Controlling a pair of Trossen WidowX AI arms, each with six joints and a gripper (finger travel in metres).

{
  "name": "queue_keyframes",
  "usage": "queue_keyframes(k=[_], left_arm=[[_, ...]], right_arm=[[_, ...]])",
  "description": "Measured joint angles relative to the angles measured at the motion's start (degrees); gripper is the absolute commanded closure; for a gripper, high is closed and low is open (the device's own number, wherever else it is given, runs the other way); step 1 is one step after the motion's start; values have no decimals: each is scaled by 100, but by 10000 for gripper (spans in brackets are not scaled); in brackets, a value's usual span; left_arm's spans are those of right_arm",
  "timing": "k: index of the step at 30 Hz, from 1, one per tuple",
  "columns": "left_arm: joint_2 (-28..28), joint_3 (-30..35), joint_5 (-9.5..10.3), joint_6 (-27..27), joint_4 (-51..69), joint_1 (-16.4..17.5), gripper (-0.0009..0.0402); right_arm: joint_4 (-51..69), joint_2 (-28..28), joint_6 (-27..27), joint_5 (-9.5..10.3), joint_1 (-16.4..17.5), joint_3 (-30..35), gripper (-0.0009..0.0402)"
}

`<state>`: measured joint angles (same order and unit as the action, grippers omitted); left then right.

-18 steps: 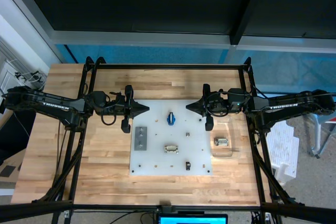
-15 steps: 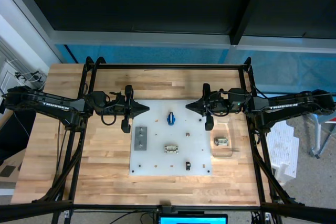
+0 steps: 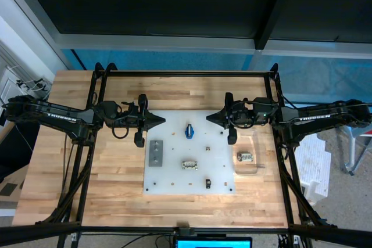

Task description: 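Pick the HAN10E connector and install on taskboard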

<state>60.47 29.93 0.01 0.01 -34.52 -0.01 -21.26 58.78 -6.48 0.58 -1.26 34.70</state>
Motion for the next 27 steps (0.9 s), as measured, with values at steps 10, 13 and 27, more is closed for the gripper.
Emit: queue_keyframes(k=[10,13,27], left_arm=[[0,2,0,0,0,0,392],[2,0,2,-2,2,0,392],[2,2,2,-2,0,0,392]], right_arm=[[2304,-57,-28,216,17,782,393],[3274,-57,-26,203,28,1132,393],[6430,-22,-129,46,278,2238,393]])
